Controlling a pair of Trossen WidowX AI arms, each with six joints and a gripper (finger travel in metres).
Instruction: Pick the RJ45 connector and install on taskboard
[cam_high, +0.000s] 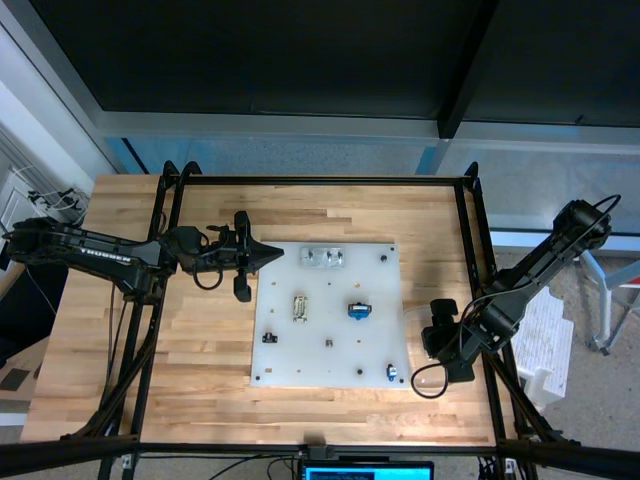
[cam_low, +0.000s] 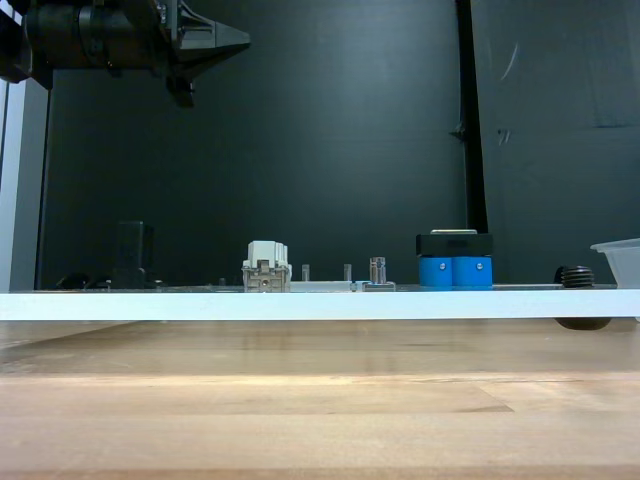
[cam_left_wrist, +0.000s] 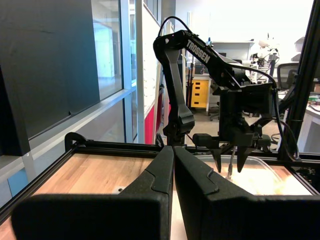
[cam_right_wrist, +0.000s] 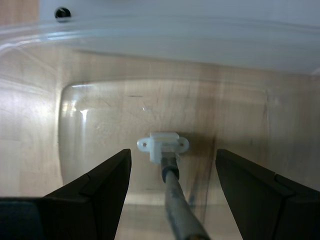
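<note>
Two fingers (cam_right_wrist: 107, 180) of the right gripper (cam_right_wrist: 172, 154) stand wide apart and grip nothing, pointing down into the clear tray (cam_right_wrist: 100, 120). The white RJ45 connector (cam_right_wrist: 163, 145) lies on the tray floor between them, touching neither, with its cable running back toward the wrist. Just beside the tray's left side lies the white taskboard (cam_high: 300, 350) on the wooden table (cam_high: 200, 400), and over the board's far left edge the left gripper (cam_high: 275, 257) hangs high with its fingers pressed together, empty.
</note>
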